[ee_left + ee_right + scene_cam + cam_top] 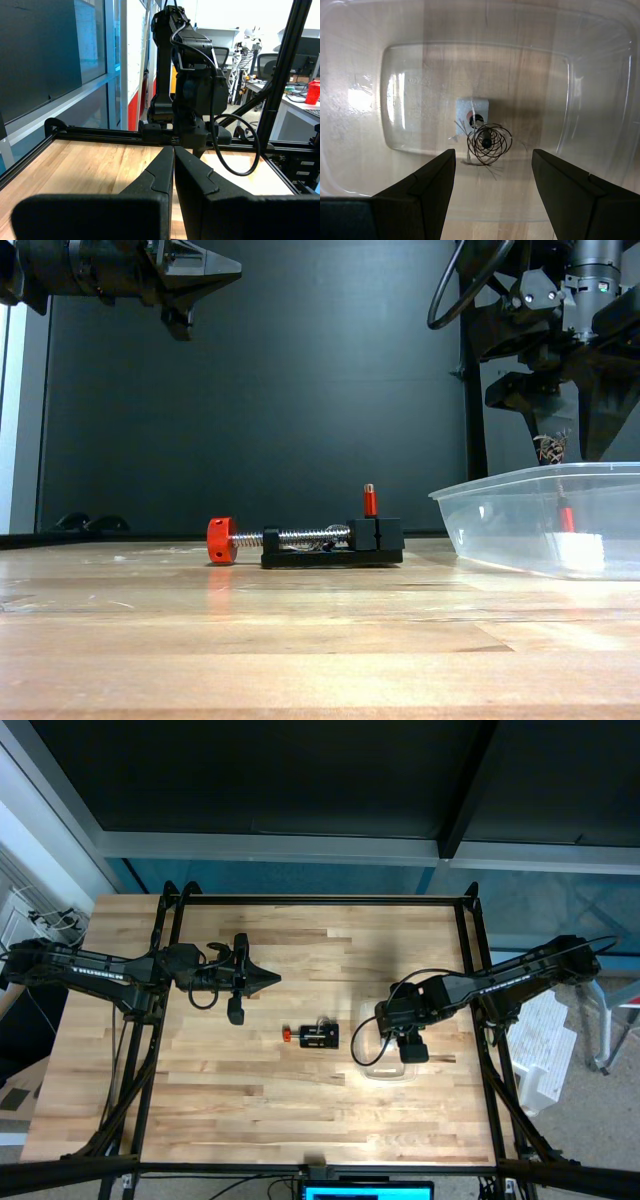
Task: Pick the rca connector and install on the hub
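Observation:
The hub (pixel 320 1038) is a small black block with a red knob (pixel 221 539) on a silvery screw and a short red post, lying mid-table. Right of it stands a clear tray (pixel 385 1072). In the tray a tiny dark piece ringed by thin wire loops, which I take for the rca connector (pixel 485 141), sits over a white cube (pixel 470 111). My right gripper (pixel 493 152) hangs open above it, one finger on each side, touching nothing. My left gripper (pixel 266 978) is shut and empty, high over the table's left half, well away from the hub.
A black frame (pixel 466 935) runs around the table and both arms reach in over it. The tray wall (pixel 500 520) stands close to the hub's right end. A laptop (pixel 366 1190) sits at the near edge.

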{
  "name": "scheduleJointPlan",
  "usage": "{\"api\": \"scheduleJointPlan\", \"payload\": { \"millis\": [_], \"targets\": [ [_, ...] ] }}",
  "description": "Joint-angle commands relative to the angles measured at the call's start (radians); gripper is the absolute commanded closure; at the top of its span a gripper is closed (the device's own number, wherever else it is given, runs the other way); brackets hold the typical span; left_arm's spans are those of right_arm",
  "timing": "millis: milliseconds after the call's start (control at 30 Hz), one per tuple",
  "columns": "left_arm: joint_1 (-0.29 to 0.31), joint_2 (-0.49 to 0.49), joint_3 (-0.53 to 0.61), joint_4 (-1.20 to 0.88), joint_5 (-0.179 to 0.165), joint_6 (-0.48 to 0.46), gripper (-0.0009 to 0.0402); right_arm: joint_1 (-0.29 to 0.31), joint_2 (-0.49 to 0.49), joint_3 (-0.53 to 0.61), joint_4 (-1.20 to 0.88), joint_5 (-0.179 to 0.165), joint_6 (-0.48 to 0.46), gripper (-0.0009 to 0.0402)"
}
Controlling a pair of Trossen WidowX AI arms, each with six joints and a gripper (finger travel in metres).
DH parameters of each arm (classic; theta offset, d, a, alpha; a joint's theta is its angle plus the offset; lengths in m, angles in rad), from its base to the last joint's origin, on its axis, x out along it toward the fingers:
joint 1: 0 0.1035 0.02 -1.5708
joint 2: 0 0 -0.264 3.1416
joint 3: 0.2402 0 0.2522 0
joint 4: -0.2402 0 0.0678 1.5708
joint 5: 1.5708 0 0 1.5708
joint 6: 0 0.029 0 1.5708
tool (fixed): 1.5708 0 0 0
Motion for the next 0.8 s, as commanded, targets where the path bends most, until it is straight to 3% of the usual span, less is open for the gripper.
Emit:
{"api": "scheduleJointPlan", "payload": {
  "millis": [33, 800],
  "targets": [
    [0.0, 0.0, 0.0, 0.0, 0.0, 0.0, 0.0393, 0.002, 0.014, -0.002, 0.013, 0.0, 0.0, 0.0181],
    [0.0, 0.0, 0.0, 0.0, 0.0, 0.0, 0.0393, 0.024, 0.015, -0.073, 0.124, -0.008, 0.045, 0.0181]
  ]
}}
